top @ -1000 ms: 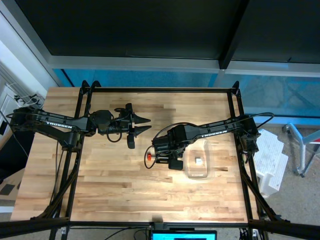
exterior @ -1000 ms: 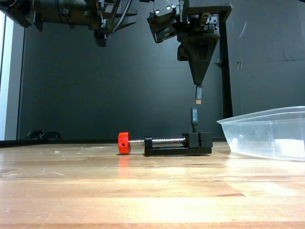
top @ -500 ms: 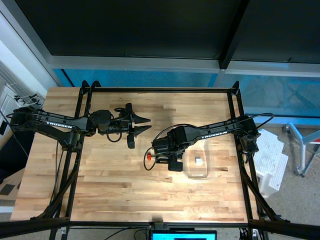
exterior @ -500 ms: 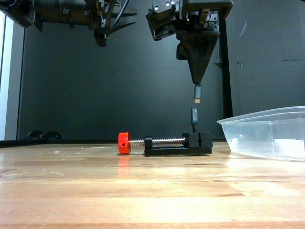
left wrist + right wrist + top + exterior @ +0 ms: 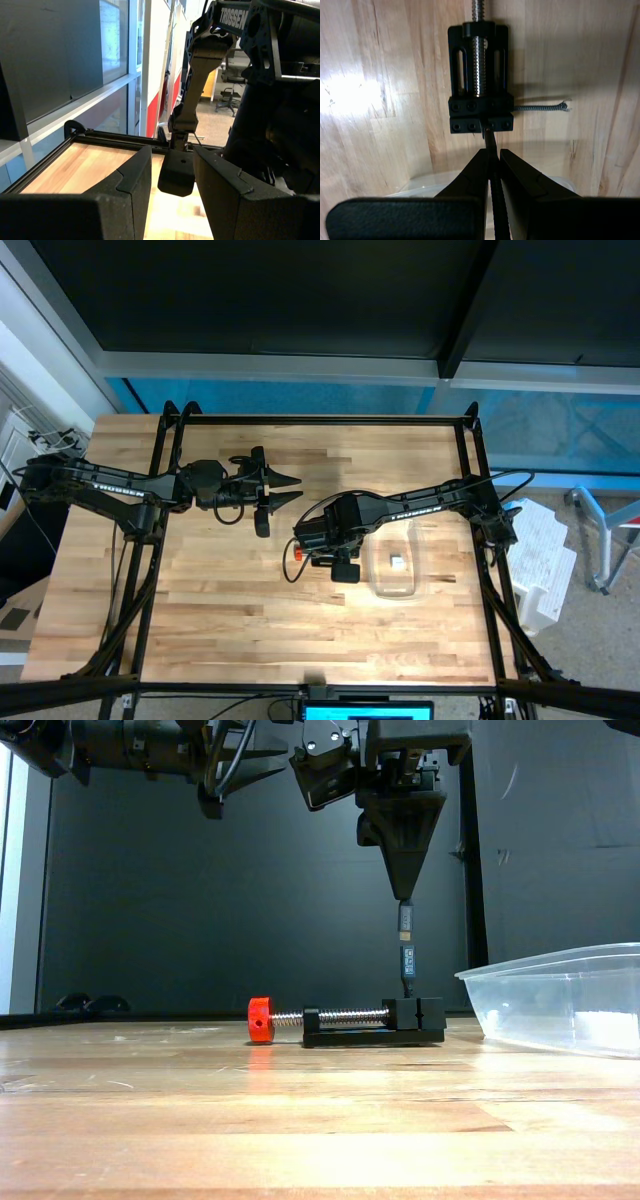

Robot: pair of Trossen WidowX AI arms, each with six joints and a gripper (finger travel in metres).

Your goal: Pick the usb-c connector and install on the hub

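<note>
Butcher-block table, pale wood in long glued strips with a soft sheen, lies under both my arms. It is fenced by a black metal frame of thin tubes.

My left gripper hangs high over the far left part of the table, well apart from the work. Its matte, grainy black fingers are spread wide with nothing between them.

A clear plastic tray, thin-walled, glossy and round-cornered, sits on the wood near the hub but apart from it. The hub is a low black rectangular block with slotted sides, lying flat. A bright threaded steel screw runs out of it to a round orange-red knob at the end away from the tray. A thin grey pin stands upright from the block's tray-side end.

My right gripper points straight down over that pin, its tapered jaws clenched on the usb-c connector. The connector is a slim dark sliver with a paler tip, held vertical and in line with the pin. Its tip sits right at the pin's top, and I cannot tell whether they touch.

A short grey braided cord, frayed at its end, lies on the wood beside the block. A small white square piece rests inside the tray.
</note>
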